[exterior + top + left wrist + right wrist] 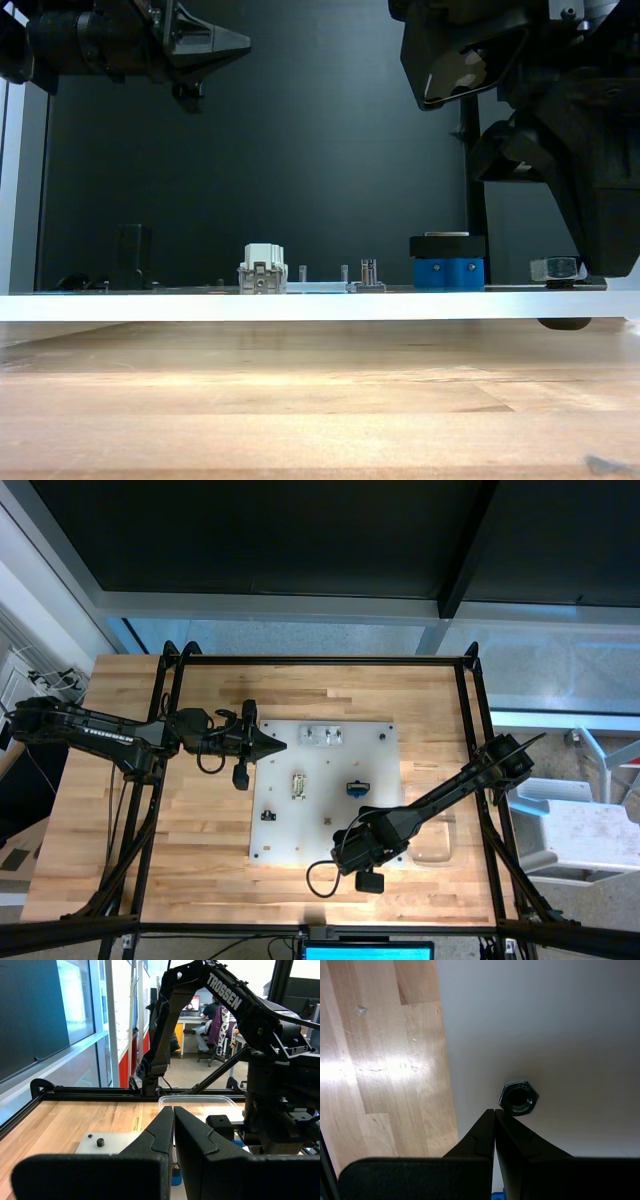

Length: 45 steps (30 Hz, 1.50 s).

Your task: Unfasten the M12 fastener and place in the container

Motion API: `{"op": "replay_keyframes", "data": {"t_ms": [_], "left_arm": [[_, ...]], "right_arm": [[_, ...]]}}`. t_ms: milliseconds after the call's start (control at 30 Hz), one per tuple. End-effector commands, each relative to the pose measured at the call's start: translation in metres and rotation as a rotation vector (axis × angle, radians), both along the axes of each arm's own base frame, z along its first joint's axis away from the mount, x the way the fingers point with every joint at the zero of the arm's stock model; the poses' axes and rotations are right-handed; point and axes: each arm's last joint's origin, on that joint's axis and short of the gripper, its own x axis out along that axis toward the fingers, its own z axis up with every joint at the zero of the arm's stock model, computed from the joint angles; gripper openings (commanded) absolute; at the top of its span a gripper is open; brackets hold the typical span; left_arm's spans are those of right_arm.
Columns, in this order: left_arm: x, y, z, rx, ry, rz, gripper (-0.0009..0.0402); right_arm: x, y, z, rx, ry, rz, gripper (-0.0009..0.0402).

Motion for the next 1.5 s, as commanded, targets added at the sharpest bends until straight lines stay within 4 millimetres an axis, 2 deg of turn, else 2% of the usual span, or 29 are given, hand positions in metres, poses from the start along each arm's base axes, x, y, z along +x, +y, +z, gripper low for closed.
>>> {"op": "replay_keyframes", "data": {"t_ms": [33,200,333,400,600,767,900,1100,1233,1333,1500], "left_arm": [[0.0,0.0,0.0,0.0,0.0,0.0,0.0],[0.0,0.0,0.0,0.0,0.0,0.0,0.0],[0.0,0.0,0.0,0.0,0.0,0.0,0.0],[0.0,0.0,0.0,0.0,0.0,0.0,0.0],[0.0,0.0,0.0,0.0,0.0,0.0,0.0],[0.0,0.0,0.0,0.0,0.0,0.0,0.0],[0.0,0.0,0.0,0.0,-0.003,0.0,0.0],[0.0,0.0,0.0,0.0,0.0,0.0,0.0],[0.0,0.0,0.0,0.0,0.001,0.0,0.0],[0.0,0.0,0.0,0.0,0.0,0.0,0.0],[0.0,0.0,0.0,0.0,0.0,0.0,0.0]], "right_arm": [[0.0,0.0,0.0,-0.009,-0.008,-0.004,0.0],[0.0,-0.001,0.0,-0.018,-0.009,-0.001,0.0],[-0.007,-0.012,0.008,-0.242,-0.044,-0.102,0.0],[-0.01,-0.015,0.013,-0.276,-0.05,-0.111,0.0],[-0.014,-0.017,0.022,-0.267,-0.058,-0.139,0.0],[-0.015,-0.014,0.031,-0.184,-0.047,-0.27,0.0],[-0.012,-0.012,0.039,-0.126,-0.036,-0.278,0.0],[-0.008,-0.006,0.051,-0.028,-0.028,-0.247,0.0],[-0.006,0.0,0.056,0.079,-0.005,-0.156,0.0],[-0.006,0.001,0.055,0.095,0.004,-0.135,0.0],[-0.003,0.003,0.04,0.052,0.006,0.048,0.0]]}}
